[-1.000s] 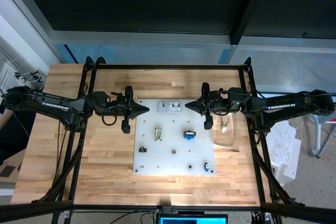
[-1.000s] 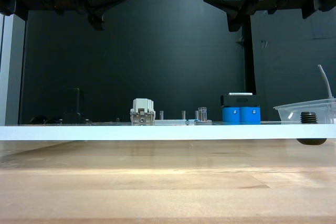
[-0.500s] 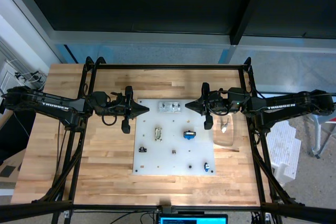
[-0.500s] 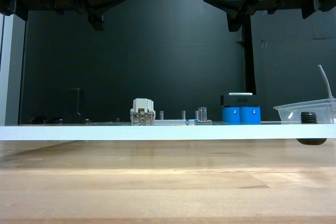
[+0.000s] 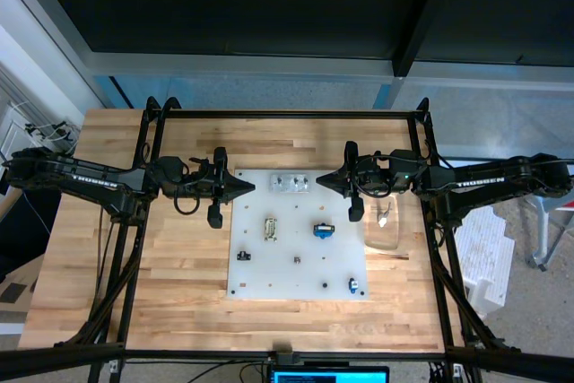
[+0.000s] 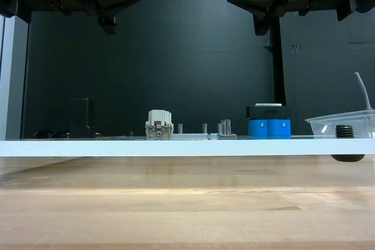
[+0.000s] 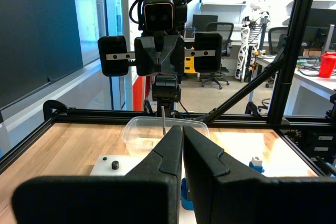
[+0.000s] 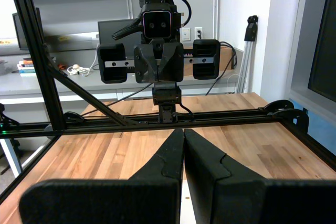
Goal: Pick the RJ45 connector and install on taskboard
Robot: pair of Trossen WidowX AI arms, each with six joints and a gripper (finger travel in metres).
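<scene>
Black fingers of the left gripper lie pressed together with nothing between them, and the fingers of the right gripper are closed and empty in the same way. Both grippers hang high over the far edge of the taskboard, left and right of its middle, pointing at each other. Over the last second nothing has shifted: arms, board and parts sit exactly as they did, so the pick has not begun. The RJ45 connector lies untouched as a small whitish piece in the clear tray, which rests on the wooden tabletop just off the board's right edge, below and beside the right arm. That arm is the nearer of the two and looks the likelier to fetch the plug. It would first have to part its fingers and come down into the tray — a shallow, light container that could slide if nudged. Which of the board's fittings, such as the blue socket, takes the plug cannot be told from here.
</scene>
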